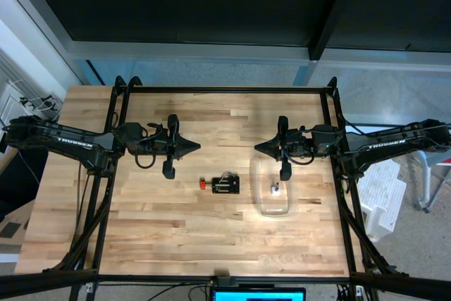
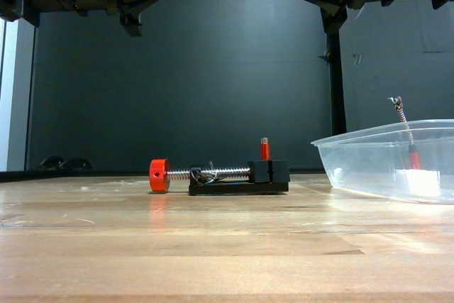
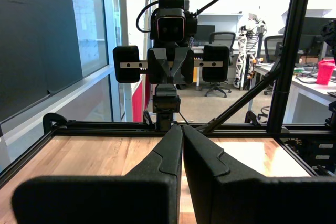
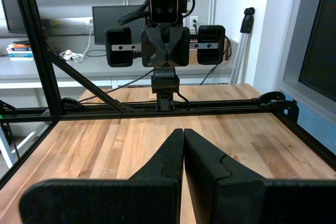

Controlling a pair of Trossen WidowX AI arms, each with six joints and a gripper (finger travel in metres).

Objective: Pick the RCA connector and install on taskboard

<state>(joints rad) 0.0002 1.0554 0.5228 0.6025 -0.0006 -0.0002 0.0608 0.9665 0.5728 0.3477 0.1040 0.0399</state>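
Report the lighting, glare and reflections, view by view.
High view: even light, glints on the clear tray. Low view: red knob mirrored in the glossy table. Left wrist view: shut left tool, raised over the table, faces white glare on its wood. Right wrist view: shut right tool, likewise raised, soft even light.

There are two grippers: one left gripper (image 1: 197, 147) held above the left half of the table (image 1: 141, 230), and one right gripper (image 1: 257, 147) above its right half. On this one table I count one taskboard (image 1: 228, 186) with one red knob (image 1: 202, 184), one clear tray (image 1: 273, 213), and one RCA connector (image 1: 275, 188) inside it.
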